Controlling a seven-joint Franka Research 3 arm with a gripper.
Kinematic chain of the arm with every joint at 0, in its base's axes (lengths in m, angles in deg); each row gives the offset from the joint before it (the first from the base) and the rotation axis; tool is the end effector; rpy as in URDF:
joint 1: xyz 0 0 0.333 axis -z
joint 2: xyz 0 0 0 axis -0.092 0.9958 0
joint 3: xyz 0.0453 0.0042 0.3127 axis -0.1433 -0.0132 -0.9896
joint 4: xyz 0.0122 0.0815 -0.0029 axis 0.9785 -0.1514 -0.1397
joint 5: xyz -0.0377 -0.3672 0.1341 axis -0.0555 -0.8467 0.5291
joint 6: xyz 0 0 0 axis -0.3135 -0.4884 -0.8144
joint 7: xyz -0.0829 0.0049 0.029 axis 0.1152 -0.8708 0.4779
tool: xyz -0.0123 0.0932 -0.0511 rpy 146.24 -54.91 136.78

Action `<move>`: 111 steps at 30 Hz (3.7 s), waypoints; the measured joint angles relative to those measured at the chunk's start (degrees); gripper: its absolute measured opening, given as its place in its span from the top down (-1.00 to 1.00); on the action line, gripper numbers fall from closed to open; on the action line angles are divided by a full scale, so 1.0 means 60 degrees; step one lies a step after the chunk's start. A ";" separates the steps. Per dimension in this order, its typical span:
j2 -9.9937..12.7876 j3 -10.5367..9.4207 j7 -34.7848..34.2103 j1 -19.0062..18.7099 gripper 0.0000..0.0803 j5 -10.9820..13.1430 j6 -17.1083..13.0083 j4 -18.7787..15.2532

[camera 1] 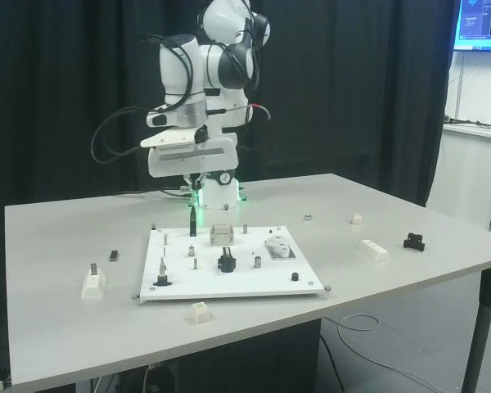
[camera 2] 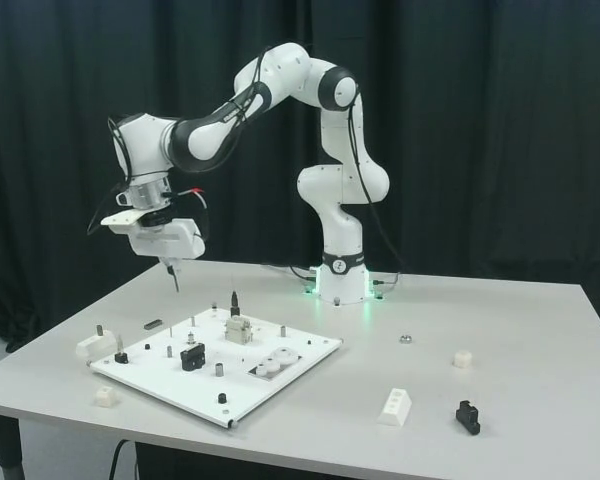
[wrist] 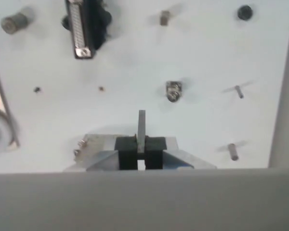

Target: Insert square peg 1.

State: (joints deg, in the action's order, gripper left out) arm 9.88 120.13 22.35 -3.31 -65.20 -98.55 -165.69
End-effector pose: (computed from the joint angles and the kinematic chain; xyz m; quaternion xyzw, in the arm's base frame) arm 0.5138 -0.3060 0.3819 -0.8319 0.5478 0.0787 0.0413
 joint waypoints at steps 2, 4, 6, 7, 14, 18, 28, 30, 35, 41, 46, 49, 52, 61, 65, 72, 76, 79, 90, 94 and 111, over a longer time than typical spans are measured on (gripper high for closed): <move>-0.0014 0.0000 -0.0187 -0.0115 0.93 0.0000 -0.0095 -0.0037; -0.0014 -0.0001 -0.0383 -0.0231 0.93 0.0000 -0.0202 -0.0067; -0.0014 -0.0001 -0.0569 -0.0344 0.93 -0.0005 -0.0317 -0.0102; -0.0014 -0.0001 -0.0669 -0.0400 0.93 -0.0013 -0.0372 -0.0124; -0.0018 -0.0002 -0.1625 -0.0768 0.93 -0.0211 -0.0805 -0.0355; -0.0030 -0.0002 -0.2143 -0.0931 0.93 -0.0528 -0.1029 -0.0483; -0.0238 -0.0041 -0.1435 -0.1193 0.93 -0.1071 -0.1600 -0.0889; -0.0272 -0.0051 -0.1305 -0.1220 0.93 -0.1071 -0.1727 -0.0969; -0.0386 -0.0109 -0.1128 -0.1286 0.93 -0.1071 -0.2184 -0.1266; -0.0511 -0.0191 -0.0891 -0.1365 0.93 -0.1071 -0.2768 -0.1697; -0.0601 -0.0198 -0.0892 -0.1513 0.93 -0.1070 -0.3172 -0.2109; -0.0650 -0.0199 -0.0938 -0.1607 0.93 -0.1068 -0.3409 -0.2370; -0.0682 -0.0199 -0.1070 -0.1693 0.93 -0.1068 -0.3654 -0.2637; -0.0722 -0.0199 -0.1349 -0.1842 0.93 -0.1068 -0.4354 -0.3403; -0.0741 -0.0199 -0.1349 -0.1875 0.93 -0.1068 -0.4638 -0.3689; -0.0787 -0.0199 -0.1341 -0.1920 0.93 -0.1089 -0.4997 -0.4035; -0.0822 -0.0199 -0.1312 -0.1940 0.93 -0.1239 -0.5093 -0.4131; -0.0851 -0.0199 -0.1312 -0.1950 0.93 -0.1320 -0.5121 -0.4167; -0.0938 -0.0199 -0.1311 -0.1997 0.93 -0.1368 -0.5283 -0.4317; -0.0938 -0.0205 -0.1307 -0.2032 0.93 -0.1368 -0.5399 -0.4351; -0.0864 -0.0371 -0.1308 -0.2048 0.93 -0.1367 -0.6200 -0.4773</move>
State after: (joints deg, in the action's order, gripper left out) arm 4.70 117.90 14.50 -15.60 -73.40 -135.75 -194.32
